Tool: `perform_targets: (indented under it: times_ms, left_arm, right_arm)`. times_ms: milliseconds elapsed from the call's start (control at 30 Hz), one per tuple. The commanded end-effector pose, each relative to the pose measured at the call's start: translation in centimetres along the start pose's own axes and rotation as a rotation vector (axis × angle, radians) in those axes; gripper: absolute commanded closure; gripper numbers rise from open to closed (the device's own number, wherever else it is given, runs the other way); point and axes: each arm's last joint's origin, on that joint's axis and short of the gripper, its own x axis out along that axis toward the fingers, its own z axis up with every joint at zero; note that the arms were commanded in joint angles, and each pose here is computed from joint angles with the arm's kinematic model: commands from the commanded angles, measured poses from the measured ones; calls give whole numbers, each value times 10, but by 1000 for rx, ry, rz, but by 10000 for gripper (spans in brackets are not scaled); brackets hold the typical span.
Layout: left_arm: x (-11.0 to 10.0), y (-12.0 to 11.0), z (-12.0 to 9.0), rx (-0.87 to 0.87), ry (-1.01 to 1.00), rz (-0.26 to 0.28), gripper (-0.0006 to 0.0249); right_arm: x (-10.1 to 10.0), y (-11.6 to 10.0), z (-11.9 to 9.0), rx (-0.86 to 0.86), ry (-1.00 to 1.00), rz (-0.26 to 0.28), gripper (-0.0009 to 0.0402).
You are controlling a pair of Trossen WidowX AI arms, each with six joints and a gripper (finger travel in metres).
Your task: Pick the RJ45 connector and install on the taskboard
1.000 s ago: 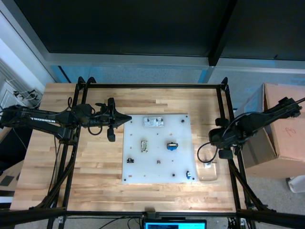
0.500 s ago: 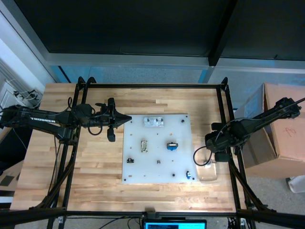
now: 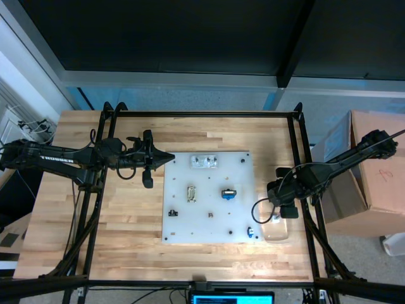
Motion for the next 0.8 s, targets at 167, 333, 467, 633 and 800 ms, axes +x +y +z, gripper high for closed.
perform_targets:
  times_ms: [167,333,467,633,800]
  left_arm:
    - [0,0,0,0,0,0,243]
    - [0,0,0,0,0,0,243]
    - [0,0,0,0,0,0,243]
    - [0,0,0,0,0,0,243]
    - [0,0,0,0,0,0,243]
  right_arm:
    - [9,4,6,5,20,-9,226]
    - [18,6,7,5,24,-8,229]
    - [23,5,5,3,42,-13,258]
    - [25,6,4,4,42,3,321]
    - [25,6,4,4,43,3,397]
